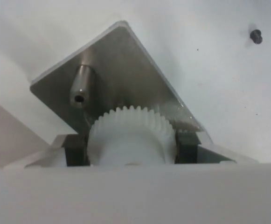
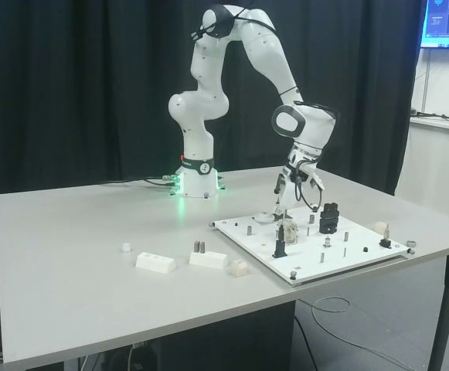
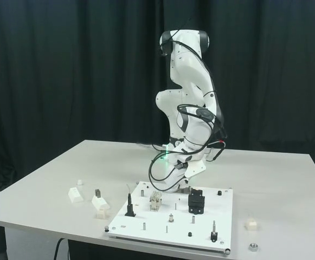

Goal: Insert medium gear.

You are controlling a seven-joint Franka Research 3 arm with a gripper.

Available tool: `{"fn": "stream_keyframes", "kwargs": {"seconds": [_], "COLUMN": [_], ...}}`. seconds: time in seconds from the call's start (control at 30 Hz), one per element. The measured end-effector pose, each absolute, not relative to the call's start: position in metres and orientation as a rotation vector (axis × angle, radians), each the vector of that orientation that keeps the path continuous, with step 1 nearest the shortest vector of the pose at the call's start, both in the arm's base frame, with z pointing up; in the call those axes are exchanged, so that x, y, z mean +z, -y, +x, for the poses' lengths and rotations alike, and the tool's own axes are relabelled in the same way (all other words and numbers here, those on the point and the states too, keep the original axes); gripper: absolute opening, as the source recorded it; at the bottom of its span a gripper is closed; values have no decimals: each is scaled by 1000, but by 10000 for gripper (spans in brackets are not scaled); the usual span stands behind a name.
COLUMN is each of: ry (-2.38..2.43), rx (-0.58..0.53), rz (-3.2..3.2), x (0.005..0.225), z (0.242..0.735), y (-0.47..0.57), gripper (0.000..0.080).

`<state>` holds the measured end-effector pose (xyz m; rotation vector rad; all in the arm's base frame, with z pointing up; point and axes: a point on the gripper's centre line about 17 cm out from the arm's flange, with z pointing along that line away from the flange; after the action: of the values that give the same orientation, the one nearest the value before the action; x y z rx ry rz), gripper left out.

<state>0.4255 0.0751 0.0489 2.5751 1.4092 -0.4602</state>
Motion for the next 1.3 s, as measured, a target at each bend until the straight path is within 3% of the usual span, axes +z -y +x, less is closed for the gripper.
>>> {"fn": "stream_keyframes", "kwargs": {"seconds": [1.3], "ry": [-1415], "rx": [-478], "rz": [2579], "x": [39], "z": [420], "y": [-78], "gripper": [397]}}
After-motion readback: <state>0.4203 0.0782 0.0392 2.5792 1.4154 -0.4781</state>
